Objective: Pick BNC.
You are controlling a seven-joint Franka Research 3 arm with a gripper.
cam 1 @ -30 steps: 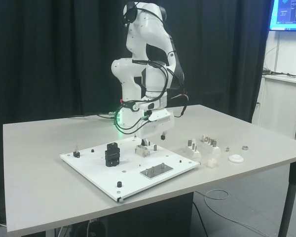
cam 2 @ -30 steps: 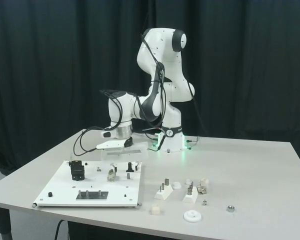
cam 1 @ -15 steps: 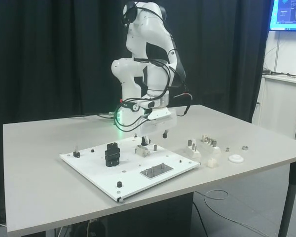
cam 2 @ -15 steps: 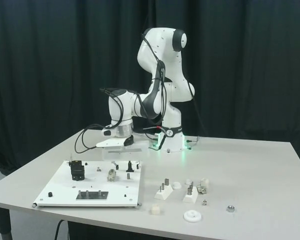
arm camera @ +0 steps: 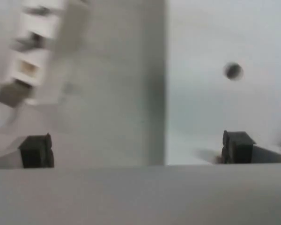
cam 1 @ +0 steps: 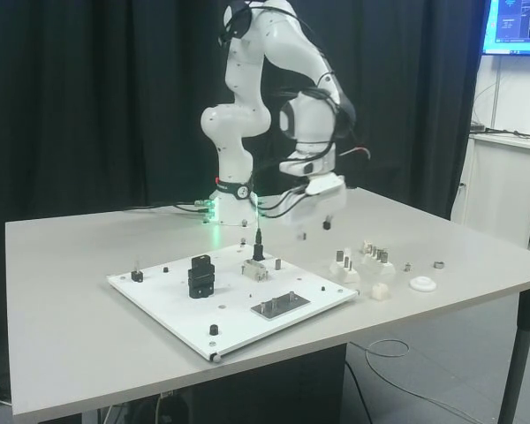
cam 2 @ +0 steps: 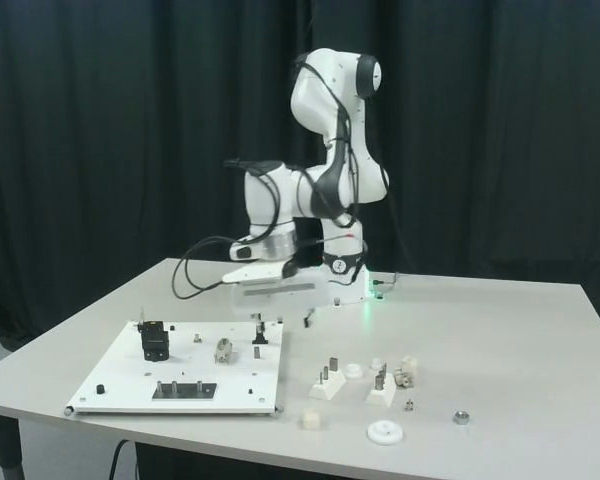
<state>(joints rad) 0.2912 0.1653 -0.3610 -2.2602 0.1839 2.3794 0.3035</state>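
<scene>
White board (cam 1: 238, 305); gripper (arm camera: 136, 150) above its edge, fingers spread, empty. Risk: BNC unidentifiable among small loose parts (cam 2: 380, 385) nearby, so descent may seize the wrong piece

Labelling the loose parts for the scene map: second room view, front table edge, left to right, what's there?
White square board → small white block → white toothed disc → small grey nut.

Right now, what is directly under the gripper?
The gripper, fingers apart and empty, hangs over the edge of the white board and bare grey table. The wrist housing hides whatever lies nearest the camera.
</scene>
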